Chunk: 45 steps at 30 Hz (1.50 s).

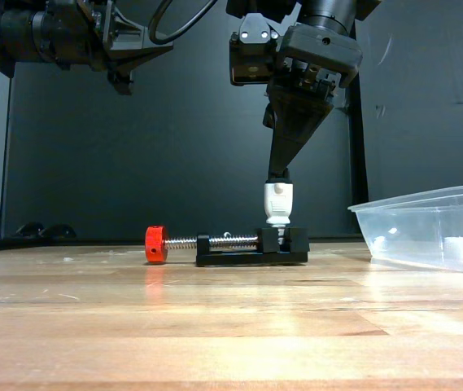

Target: Remove the power plug from the receptacle and place in the container

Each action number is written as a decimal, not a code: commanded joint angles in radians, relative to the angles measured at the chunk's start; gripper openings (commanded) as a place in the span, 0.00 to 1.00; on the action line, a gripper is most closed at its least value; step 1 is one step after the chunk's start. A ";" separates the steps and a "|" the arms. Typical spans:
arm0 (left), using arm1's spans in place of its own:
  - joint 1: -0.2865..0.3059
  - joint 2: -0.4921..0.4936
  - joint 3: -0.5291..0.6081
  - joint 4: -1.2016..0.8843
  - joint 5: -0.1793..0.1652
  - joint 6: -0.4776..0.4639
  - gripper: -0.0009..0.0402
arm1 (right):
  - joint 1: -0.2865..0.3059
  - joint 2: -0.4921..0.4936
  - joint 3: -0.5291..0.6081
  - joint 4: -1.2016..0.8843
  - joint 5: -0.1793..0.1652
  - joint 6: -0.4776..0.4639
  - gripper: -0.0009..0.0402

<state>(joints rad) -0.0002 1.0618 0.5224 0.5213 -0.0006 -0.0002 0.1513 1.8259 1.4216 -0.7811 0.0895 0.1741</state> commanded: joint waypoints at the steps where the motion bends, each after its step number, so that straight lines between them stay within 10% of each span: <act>1: 0.000 0.000 0.000 0.000 0.000 0.000 0.02 | 0.000 -0.001 0.000 0.001 0.000 0.002 0.03; 45: 0.000 -0.001 0.000 0.001 0.000 0.000 0.02 | 0.000 -0.059 0.120 -0.195 -0.003 0.000 0.02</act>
<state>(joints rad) -0.0002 1.0618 0.5224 0.5213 -0.0013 -0.0006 0.1509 1.7660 1.5440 -0.9756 0.0868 0.1741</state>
